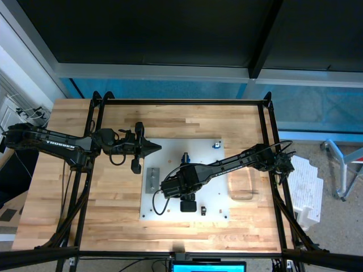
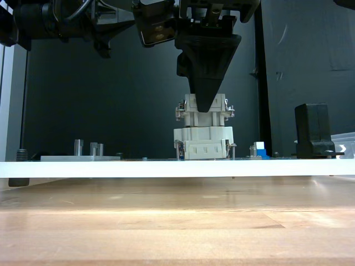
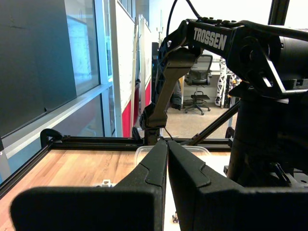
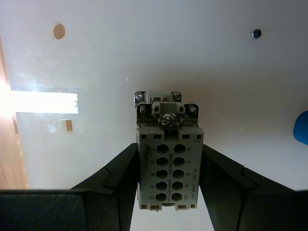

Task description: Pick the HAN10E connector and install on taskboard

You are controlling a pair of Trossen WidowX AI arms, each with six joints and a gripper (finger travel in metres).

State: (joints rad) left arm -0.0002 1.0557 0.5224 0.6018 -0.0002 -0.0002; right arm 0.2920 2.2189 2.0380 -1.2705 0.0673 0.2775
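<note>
The HAN10E connector, a light beige block with a dotted pin face, is clamped between my right gripper's dark fingers. In the low view the connector stands upright on top of a wider beige socket mounted on the white taskboard, and my right gripper comes down on it from above. From above, the right gripper hangs over the middle of the taskboard and hides the connector. My left gripper is shut and empty, beside the board's far left corner.
On the board are a grey metal block, a blue part and a tall black fitting. A clear plastic tray lies right of the board. A black frame rims the wooden table.
</note>
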